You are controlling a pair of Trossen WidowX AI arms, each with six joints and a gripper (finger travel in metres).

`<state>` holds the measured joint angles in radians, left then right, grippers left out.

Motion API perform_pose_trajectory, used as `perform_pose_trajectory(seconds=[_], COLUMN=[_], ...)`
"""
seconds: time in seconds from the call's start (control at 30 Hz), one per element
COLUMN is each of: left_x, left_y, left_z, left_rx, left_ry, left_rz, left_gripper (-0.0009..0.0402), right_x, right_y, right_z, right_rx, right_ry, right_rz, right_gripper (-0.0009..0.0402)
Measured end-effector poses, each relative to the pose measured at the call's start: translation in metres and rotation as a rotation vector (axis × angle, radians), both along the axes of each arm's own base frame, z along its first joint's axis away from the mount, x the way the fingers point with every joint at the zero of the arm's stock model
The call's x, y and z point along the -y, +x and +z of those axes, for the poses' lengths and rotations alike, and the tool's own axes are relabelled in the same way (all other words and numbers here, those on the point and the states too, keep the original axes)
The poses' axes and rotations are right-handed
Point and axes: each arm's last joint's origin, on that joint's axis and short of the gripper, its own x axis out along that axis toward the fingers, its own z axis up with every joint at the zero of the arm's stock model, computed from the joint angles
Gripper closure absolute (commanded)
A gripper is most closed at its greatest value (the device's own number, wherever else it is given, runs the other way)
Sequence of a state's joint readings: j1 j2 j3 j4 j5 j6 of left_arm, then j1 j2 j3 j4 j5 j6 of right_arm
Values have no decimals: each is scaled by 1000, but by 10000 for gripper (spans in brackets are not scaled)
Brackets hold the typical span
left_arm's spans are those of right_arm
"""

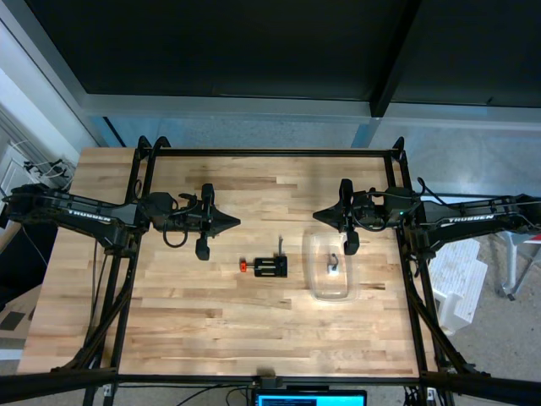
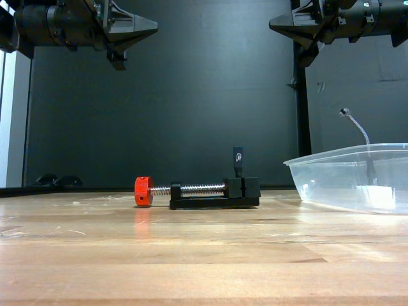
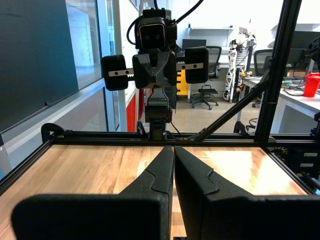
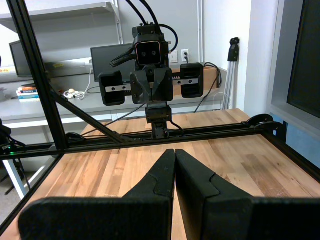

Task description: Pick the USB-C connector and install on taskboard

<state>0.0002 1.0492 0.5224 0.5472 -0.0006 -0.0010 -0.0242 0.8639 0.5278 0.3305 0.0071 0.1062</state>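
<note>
Your left gripper (image 1: pixel 233 222) hangs high over the left half of the table (image 1: pixel 169 321), pointing inward. Its jaws are closed on nothing; in the left wrist view the two fingers (image 3: pixel 157 172) are pressed together along their inner edges. Your right gripper (image 1: pixel 319 216) faces it from the other side at about the same height, above the far end of the clear tray (image 1: pixel 314 283). Its jaws are also closed and empty, the fingers (image 4: pixel 160 177) meeting tip to tip. In the low view both grippers sit well above everything on the table.

The USB-C connector (image 1: pixel 334 258) lies inside the clear tray, a small dark piece just beside a small white block (image 1: pixel 335 271). The taskboard (image 1: pixel 272 267) rests flat on the wood, between the two grippers and nearer to you. It is just left of the tray and not touching it. Its red-orange knob (image 1: pixel 243 266) points toward the left arm (image 1: pixel 84 216), and its thin pin (image 2: pixel 237 159) stands upright at the opposite end.

You can read "TROSSEN" in white lettering along the left arm, and the same word on the right arm (image 1: pixel 469 219).
</note>
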Motion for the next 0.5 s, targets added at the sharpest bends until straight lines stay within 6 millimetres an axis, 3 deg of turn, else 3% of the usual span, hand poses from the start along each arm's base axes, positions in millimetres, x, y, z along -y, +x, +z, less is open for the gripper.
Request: perform_pose_trajectory(seconds=[0.5], left_x=[0], left_y=[0], left_z=[0], left_rx=[0], left_ry=[0], left_rz=[0], left_gripper=[393], right_x=[0], right_y=[0], right_z=[-2], right_rx=[-34], right_ry=[-37], right_rz=[-3], right_gripper=[393])
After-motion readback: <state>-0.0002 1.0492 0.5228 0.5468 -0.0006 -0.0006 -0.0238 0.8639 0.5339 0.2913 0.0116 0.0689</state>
